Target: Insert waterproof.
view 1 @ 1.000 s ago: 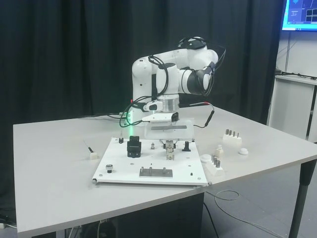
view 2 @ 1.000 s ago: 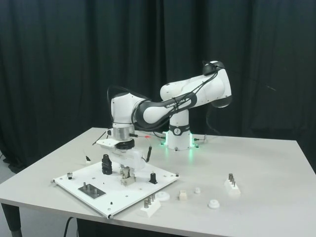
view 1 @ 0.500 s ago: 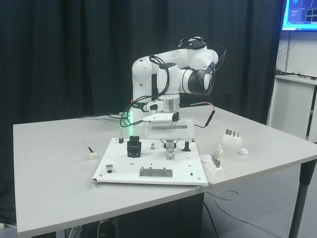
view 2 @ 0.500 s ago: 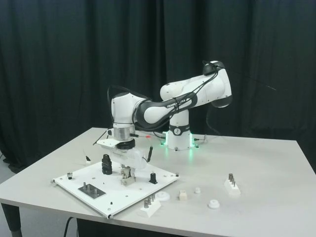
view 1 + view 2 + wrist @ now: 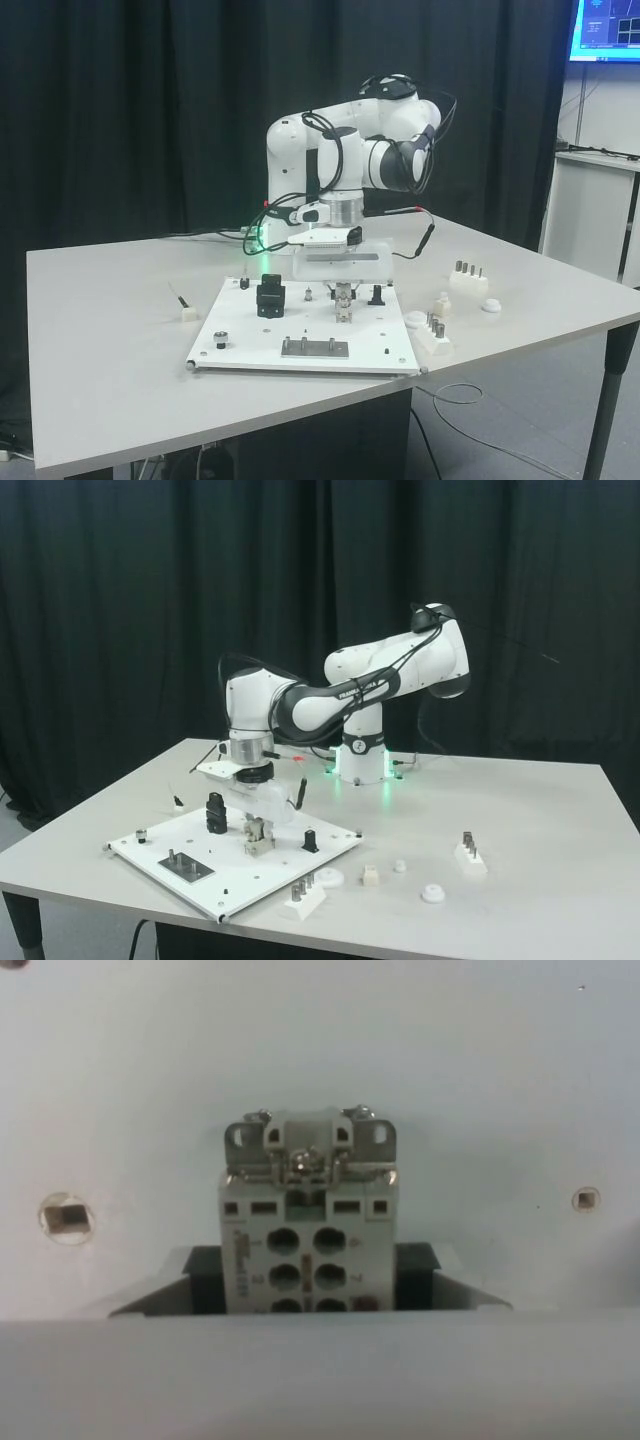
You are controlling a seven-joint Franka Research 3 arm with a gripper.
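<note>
The hand, its grip state impossible to tell, hangs just above the connector on the white board on the tabletop; the connector looks small, rigid and light, best gripped by its flat sides.

A white connector block with round sockets in two columns stands on the white board. A metal clamp with a screw caps it. Black pieces flank its sides. A pale edge hides its lower part.
</note>
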